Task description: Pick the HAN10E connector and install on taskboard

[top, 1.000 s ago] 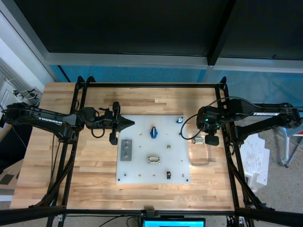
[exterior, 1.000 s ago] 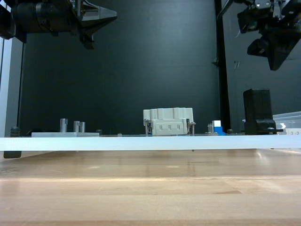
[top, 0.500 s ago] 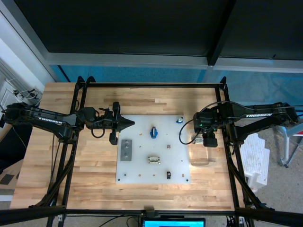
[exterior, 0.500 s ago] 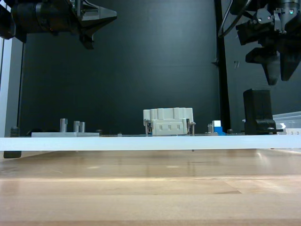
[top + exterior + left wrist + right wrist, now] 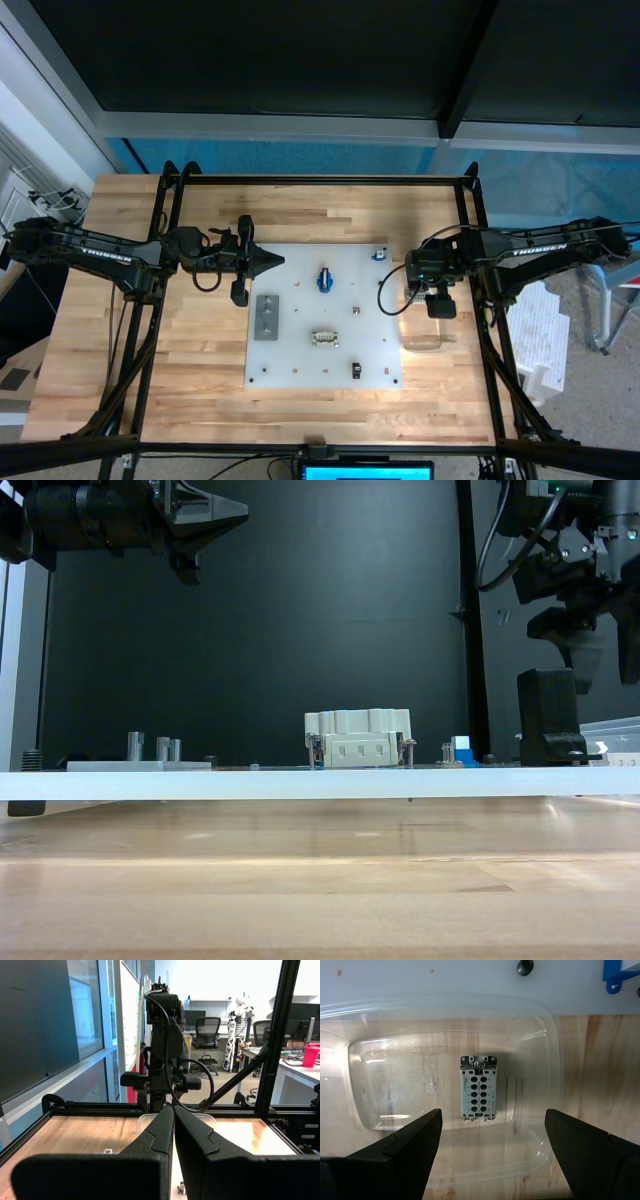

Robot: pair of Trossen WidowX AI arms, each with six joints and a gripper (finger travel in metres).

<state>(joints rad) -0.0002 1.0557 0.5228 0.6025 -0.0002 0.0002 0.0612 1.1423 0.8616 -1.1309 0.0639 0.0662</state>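
Right gripper (image 5: 492, 1125), fingers (image 5: 410, 1145) spread, over connector (image 5: 478, 1088), 3 o'clock; left gripper (image 5: 173, 1125) pinched closed, 9 o'clock. If I descend off-centre, it tips.

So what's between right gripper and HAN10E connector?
Only air, per right wrist view: open right gripper over HAN10E connector in tray; left gripper shut near taskboard.

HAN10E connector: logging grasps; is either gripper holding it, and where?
Neither. Right gripper hangs open above the HAN10E connector; left gripper, shut, hangs over the taskboard corner.

Even bright light, glare streaks on clear tray (image 5: 395, 1085), soft shadow around HAN10E connector (image 5: 478, 1088), sharp focus
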